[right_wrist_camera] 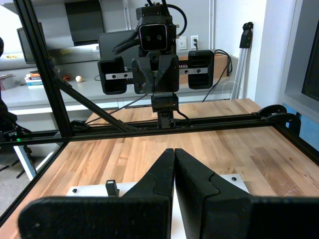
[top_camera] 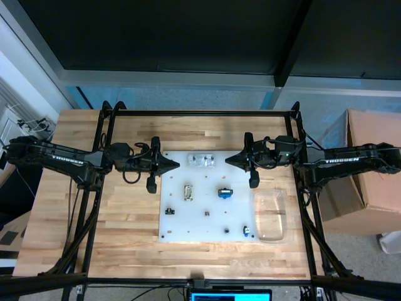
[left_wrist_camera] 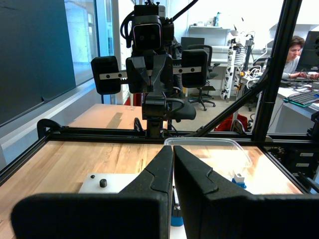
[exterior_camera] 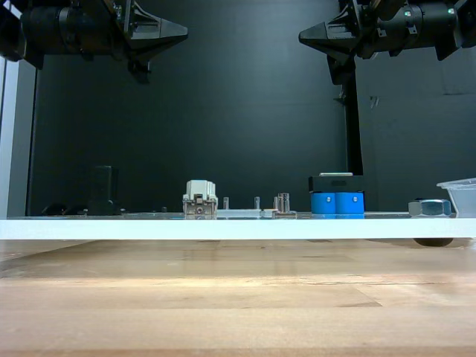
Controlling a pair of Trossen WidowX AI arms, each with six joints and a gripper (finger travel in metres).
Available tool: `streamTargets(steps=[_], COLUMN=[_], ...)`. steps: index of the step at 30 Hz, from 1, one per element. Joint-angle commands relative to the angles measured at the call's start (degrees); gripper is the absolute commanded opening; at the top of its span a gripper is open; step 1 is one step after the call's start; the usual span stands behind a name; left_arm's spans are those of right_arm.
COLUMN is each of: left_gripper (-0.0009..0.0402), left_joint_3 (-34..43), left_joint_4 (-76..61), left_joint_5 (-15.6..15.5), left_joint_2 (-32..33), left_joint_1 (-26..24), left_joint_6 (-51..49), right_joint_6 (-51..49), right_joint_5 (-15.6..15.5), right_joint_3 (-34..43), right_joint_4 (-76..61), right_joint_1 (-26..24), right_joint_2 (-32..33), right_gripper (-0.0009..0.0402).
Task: Unfasten the M12 nut and place it in the container
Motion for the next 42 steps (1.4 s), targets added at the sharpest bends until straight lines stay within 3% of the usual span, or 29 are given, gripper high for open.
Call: streamTargets(steps=[1,10,15,24,33,42], left_gripper=[0.0,0.0,0.0,0.0,0.0,0.0], left_joint_3=[0.0,0.0,0.0,0.0,0.0,0.0], left_joint_4=[0.0,0.0,0.0,0.0,0.0,0.0], left_joint_5=[0.0,0.0,0.0,0.0,0.0,0.0], left_joint_2=[0.0,0.0,0.0,0.0,0.0,0.0], left_joint_1=[0.0,0.0,0.0,0.0,0.0,0.0], left_joint_6=[0.0,0.0,0.0,0.0,0.0,0.0], right_joint_6=[-3.0,-2.9,3.4,8.1,21.9,35.3], right_joint_5=[-0.4,-0.4,-0.3,7.1,7.8,7.6], right_joint_3=[0.0,0.0,0.5,8.5,21.1,37.1], right_joint_4=[3.3,3.4,-0.6,-27.6,-51.4,-73.7], right_joint_1=[0.2,0.2,1.0,10.6,20.6,26.0], right_joint_2=[0.0,0.0,0.0,1.9,13.6,29.5], right_gripper=[0.0,0.0,0.0,0.0,0.0,0.0])
